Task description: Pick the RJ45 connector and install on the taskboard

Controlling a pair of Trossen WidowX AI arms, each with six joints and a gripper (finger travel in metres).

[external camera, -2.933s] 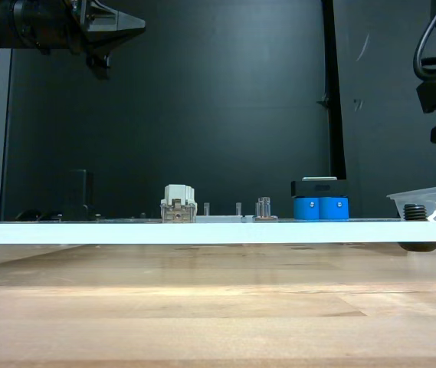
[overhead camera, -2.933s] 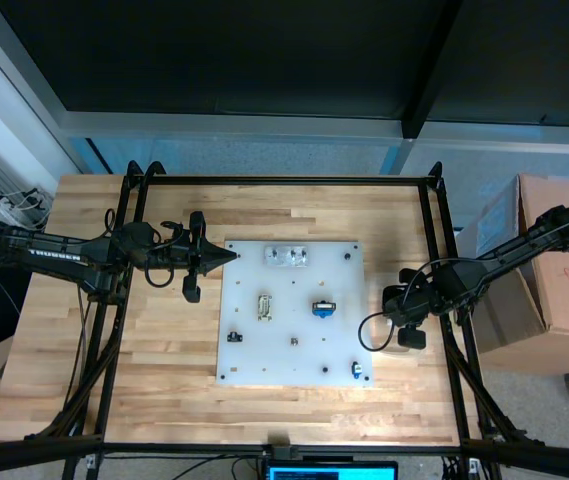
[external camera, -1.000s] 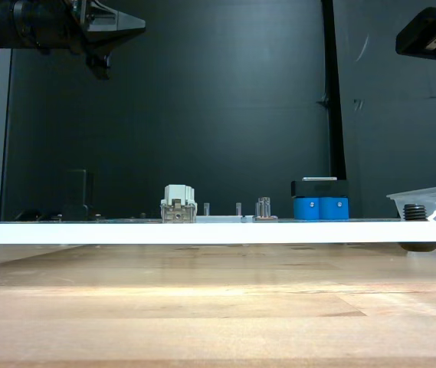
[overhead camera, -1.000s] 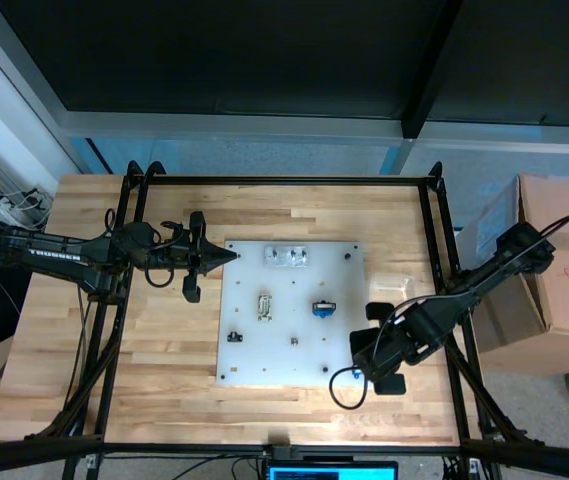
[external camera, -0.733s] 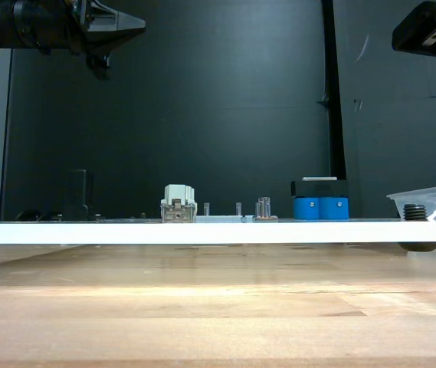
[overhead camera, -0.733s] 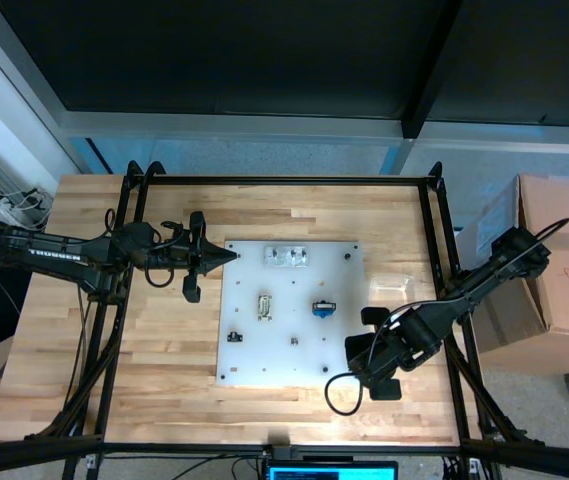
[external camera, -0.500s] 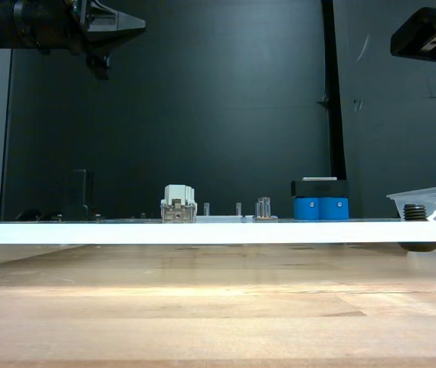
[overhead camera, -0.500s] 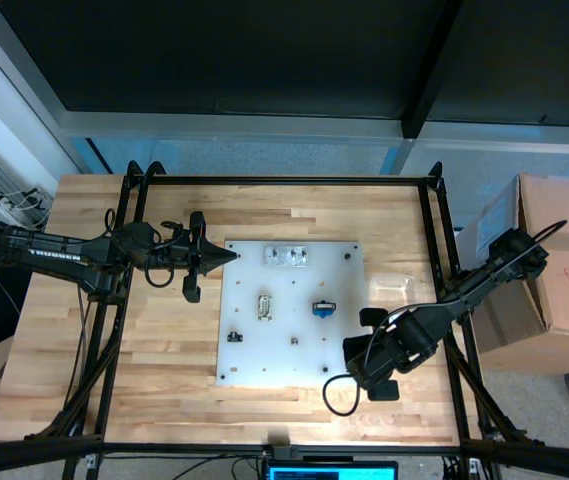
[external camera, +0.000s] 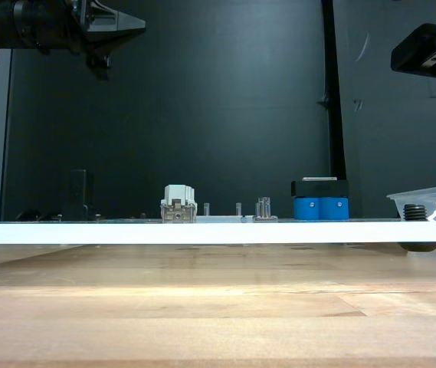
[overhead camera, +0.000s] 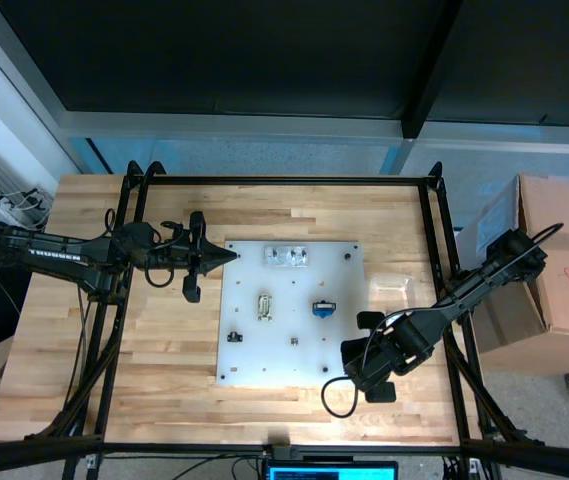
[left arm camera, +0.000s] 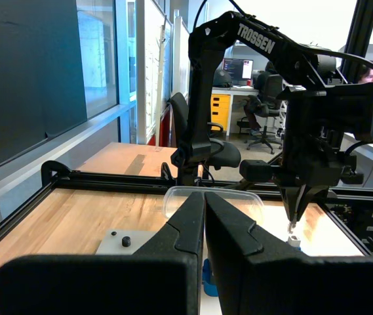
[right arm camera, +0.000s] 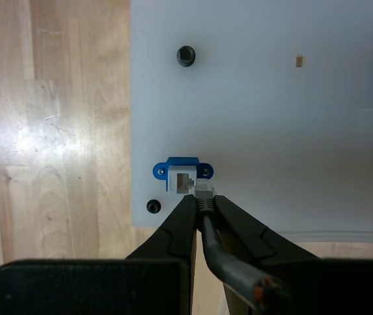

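I have the wooden table (overhead camera: pixel 164 340) in view with the white board (overhead camera: pixel 284 330) lying flat on it. My left gripper (overhead camera: pixel 232 257) hangs high by the board's far left corner, its fingers pressed together on nothing. My right gripper (right arm camera: pixel 202 209) points down over the board's near right corner, clamped on the dark cable (right arm camera: pixel 215 249) just behind its clear plug (right arm camera: pixel 204 191). The plug is held right at the blue socket (right arm camera: pixel 183 174), not in it.

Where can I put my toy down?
The table is bare between the board and near edge. Crowded: its near right corner, where the right gripper holds the RJ45 connector by the blue socket; the left gripper, shut, hangs over its far left corner.
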